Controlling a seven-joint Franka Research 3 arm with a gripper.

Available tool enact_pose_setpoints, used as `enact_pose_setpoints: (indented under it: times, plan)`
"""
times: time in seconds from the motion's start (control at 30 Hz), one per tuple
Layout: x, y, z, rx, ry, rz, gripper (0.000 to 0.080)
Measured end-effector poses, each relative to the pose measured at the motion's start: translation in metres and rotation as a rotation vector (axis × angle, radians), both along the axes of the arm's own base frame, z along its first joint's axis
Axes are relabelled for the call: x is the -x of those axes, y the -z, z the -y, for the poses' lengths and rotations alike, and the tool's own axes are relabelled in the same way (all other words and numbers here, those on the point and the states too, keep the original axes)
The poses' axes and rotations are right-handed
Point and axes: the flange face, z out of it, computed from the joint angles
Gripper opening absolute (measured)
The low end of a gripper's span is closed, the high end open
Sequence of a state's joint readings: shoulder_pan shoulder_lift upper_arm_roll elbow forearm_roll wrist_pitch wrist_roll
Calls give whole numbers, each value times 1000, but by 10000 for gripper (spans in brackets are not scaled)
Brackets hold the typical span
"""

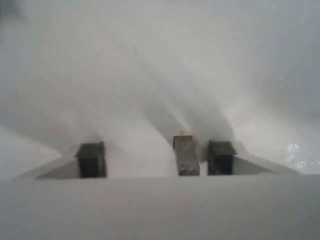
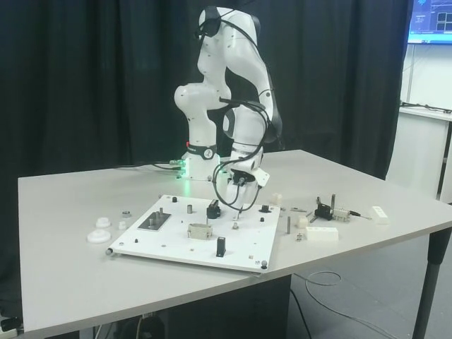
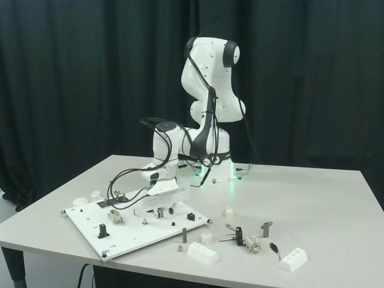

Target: Remove square peg 2.

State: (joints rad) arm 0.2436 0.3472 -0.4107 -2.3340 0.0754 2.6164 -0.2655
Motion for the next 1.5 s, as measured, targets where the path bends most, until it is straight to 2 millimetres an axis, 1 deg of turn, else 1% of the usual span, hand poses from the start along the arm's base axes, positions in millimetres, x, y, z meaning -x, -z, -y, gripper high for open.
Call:
enact_pose_setpoints:
  times: [0.13, 0.17, 0.43, 0.47, 1.27, 1.5]
  plan:
    - [-1, 1, 1, 0, 5, 3, 479]
    - [-1, 1, 2, 1, 6, 7, 314]
    - [-7, 1, 8, 4, 7, 17, 314]
    - [-7, 1, 8, 3, 6, 17, 77]
    - [-8, 0, 9, -4, 16, 11, 75]
    - [-9, -4, 9, -10, 19, 1, 75]
